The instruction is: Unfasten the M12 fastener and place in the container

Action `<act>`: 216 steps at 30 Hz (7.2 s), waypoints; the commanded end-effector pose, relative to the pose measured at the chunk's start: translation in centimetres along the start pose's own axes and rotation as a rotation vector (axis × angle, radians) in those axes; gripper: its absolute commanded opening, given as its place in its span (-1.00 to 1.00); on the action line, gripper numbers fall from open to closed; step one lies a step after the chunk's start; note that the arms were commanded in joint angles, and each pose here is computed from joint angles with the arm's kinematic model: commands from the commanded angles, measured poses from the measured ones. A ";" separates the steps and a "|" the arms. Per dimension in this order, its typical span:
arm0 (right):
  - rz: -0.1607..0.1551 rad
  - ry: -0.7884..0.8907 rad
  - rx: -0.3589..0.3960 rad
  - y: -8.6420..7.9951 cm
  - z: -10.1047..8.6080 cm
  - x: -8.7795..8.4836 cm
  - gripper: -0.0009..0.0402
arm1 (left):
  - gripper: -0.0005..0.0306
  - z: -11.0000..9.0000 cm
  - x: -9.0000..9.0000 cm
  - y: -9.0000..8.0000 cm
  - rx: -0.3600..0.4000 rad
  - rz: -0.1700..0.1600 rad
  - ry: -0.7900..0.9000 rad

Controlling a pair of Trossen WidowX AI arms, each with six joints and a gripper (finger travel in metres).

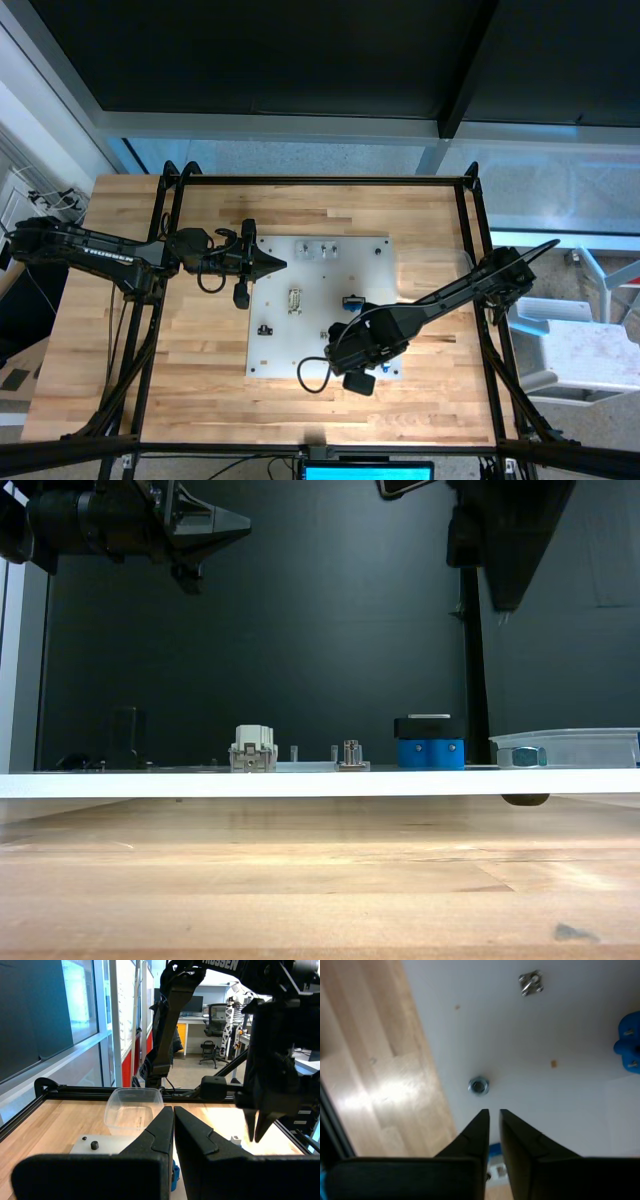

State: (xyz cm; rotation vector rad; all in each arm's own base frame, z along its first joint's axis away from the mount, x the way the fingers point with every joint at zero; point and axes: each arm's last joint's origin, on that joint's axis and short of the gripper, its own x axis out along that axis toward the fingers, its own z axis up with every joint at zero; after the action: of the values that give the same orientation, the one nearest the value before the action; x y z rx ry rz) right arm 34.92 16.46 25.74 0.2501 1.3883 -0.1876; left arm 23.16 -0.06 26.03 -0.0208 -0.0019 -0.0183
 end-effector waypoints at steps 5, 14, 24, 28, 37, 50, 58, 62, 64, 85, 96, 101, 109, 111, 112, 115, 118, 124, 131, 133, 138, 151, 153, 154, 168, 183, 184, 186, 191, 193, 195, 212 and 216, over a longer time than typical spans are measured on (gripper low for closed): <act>-0.004 0.019 -0.007 0.6 0.3 1.6 -0.22 | -0.97 0.0 0.0 0.0 0.000 0.000 0.000; -0.006 0.009 -0.020 0.7 0.2 3.1 0.16 | -0.96 0.0 0.0 0.0 0.000 0.000 0.000; -0.007 0.015 -0.084 0.8 -0.4 4.3 0.17 | -0.97 0.0 0.0 0.0 0.000 0.000 0.000; 0.001 0.019 -0.105 0.8 -0.6 4.8 0.17 | -0.96 0.0 0.0 0.0 0.000 0.000 0.000; -0.001 0.020 -0.106 0.6 -0.9 5.6 0.17 | -0.96 0.0 0.0 0.0 0.000 0.000 0.000; -0.009 0.013 -0.072 0.3 -1.2 6.8 0.17 | -0.97 0.0 0.0 0.0 0.000 0.000 0.000; -0.024 -0.005 -0.055 0.2 -1.1 6.9 0.17 | -0.96 0.0 0.0 0.0 0.000 0.000 0.000; -0.024 -0.004 -0.053 0.1 -1.1 7.1 0.17 | -0.96 0.0 0.0 0.0 0.000 0.000 0.000; -0.024 -0.004 -0.048 0.1 -1.2 7.2 0.17 | -0.97 0.0 0.0 0.0 0.000 0.000 0.000; -0.028 -0.008 -0.031 -0.3 -1.3 7.9 0.08 | -0.96 0.0 0.0 0.0 0.000 0.000 0.000; -0.026 -0.009 -0.032 -0.3 -1.2 7.9 -0.43 | -0.96 0.0 0.0 0.0 0.000 0.000 0.000; -0.022 -0.012 -0.044 -0.3 -1.2 7.9 -0.67 | -0.96 0.0 0.0 0.0 0.000 0.000 0.000; 0.012 -0.018 -0.147 -0.1 -1.0 7.9 -0.96 | -0.97 0.0 0.0 0.0 0.000 0.000 0.000; 0.027 -0.008 -0.205 0.0 -1.1 7.9 -0.95 | -0.96 0.0 0.0 0.0 0.000 0.000 0.000; 0.030 -0.006 -0.243 0.0 -1.1 7.9 -0.94 | -0.97 0.0 0.0 0.0 0.000 0.000 0.000; 0.036 -0.004 -0.357 0.0 -1.1 7.9 -0.92 | -0.96 0.0 0.0 0.0 0.000 0.000 0.000; 0.036 -0.007 -0.513 0.0 -1.1 7.9 -0.92 | -0.96 0.0 0.0 0.0 0.000 0.000 0.000; 0.034 -0.014 -0.911 0.0 -1.1 7.9 -0.92 | -0.96 0.0 0.0 0.0 0.000 0.000 0.000; 0.031 -0.022 -1.344 0.0 -1.1 7.9 -0.92 | -0.96 0.0 0.0 0.0 0.000 0.000 0.000; 0.031 -0.025 -1.441 0.0 -1.1 7.9 -0.92 | -0.97 0.0 0.0 0.0 0.000 0.000 0.000; 0.029 -0.027 -1.619 0.0 -1.1 7.9 -0.89 | -0.96 0.0 0.0 0.0 0.000 0.000 0.000; 0.028 -0.028 -1.689 0.0 -1.1 7.9 -0.54 | -0.96 0.0 0.0 0.0 0.000 0.000 0.000; 0.029 -0.027 -1.689 0.0 -1.1 7.9 -0.45 | -0.96 0.0 0.0 0.0 0.000 0.000 0.000; 0.029 -0.027 -1.689 0.0 -1.1 7.9 -0.40 | -0.96 0.0 0.0 0.0 0.000 0.000 0.000; 0.030 -0.029 -1.653 -0.1 -1.4 6.2 0.04 | -0.97 0.0 0.0 0.0 0.000 0.000 0.000; 0.130 -0.065 -0.640 -1.0 -2.1 1.8 -0.66 | -0.96 0.0 0.0 0.0 0.000 0.000 0.000; 0.132 -0.064 -0.609 -1.0 -2.1 1.9 -0.74 | -0.96 0.0 0.0 0.0 0.000 0.000 0.000; 0.136 -0.066 -0.547 -1.0 -2.1 1.9 -0.93 | -0.97 0.0 0.0 0.0 0.000 0.000 0.000; 0.197 -0.054 -0.468 -0.9 -2.3 3.1 -0.96 | -0.96 0.0 0.0 0.0 0.000 0.000 0.000; 0.208 -0.042 -0.457 -1.0 -2.5 3.6 -0.95 | -0.96 0.0 0.0 0.0 0.000 0.000 0.000; 0.210 -0.037 -0.452 -1.1 -2.7 4.0 -0.96 | -0.97 0.0 0.0 0.0 0.000 0.000 0.000; 0.202 -0.013 -0.327 -0.8 -2.6 7.2 -0.96 | -0.96 0.0 0.0 0.0 0.000 0.000 0.000; 0.198 -0.014 -0.324 -0.8 -2.5 7.3 -0.96 | -0.96 0.0 0.0 0.0 0.000 0.000 0.000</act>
State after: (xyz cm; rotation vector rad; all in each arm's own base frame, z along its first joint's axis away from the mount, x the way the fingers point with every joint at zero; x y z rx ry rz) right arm 33.51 16.53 18.08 0.1140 1.3474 0.2010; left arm 23.17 -0.06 26.02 -0.0208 -0.0015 -0.0183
